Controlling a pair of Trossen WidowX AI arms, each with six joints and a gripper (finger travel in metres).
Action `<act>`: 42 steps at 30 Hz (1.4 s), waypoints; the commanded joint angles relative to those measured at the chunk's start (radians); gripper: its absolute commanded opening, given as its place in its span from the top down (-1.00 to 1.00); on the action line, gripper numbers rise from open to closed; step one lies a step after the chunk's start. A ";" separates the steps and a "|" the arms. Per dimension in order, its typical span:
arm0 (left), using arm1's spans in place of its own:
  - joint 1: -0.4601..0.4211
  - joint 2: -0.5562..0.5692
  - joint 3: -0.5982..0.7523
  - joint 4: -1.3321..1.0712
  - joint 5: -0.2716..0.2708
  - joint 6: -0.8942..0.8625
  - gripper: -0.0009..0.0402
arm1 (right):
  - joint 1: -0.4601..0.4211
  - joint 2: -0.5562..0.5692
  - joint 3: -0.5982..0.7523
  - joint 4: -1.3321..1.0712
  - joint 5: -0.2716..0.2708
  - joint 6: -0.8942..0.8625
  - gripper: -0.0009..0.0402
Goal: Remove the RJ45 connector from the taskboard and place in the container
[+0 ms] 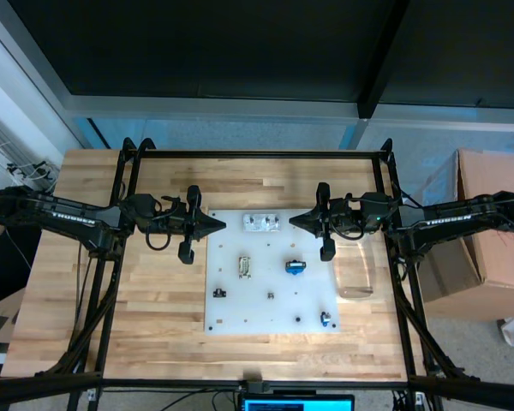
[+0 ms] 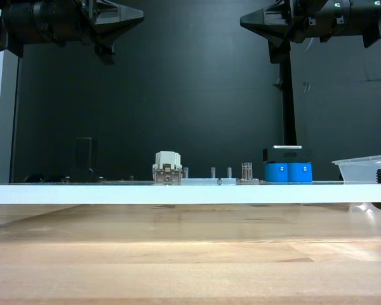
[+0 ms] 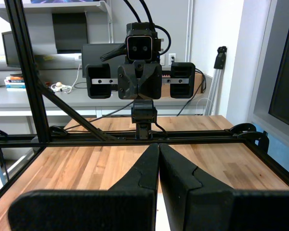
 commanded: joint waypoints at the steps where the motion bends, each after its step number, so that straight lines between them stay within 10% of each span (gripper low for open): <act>1: 0.000 0.000 0.000 0.000 0.000 0.000 0.96 | 0.001 0.000 0.000 0.000 0.000 0.001 0.96; 22: 0.000 0.000 0.000 0.000 0.000 0.000 0.96 | 0.041 0.000 0.129 -0.392 0.009 0.071 0.96; 29: 0.000 0.000 0.000 0.000 0.000 0.000 0.96 | 0.181 0.005 0.279 -0.809 0.120 0.092 0.96; 42: 0.000 0.000 0.000 0.000 0.000 0.000 0.96 | 0.417 0.099 0.500 -1.282 0.159 0.295 0.96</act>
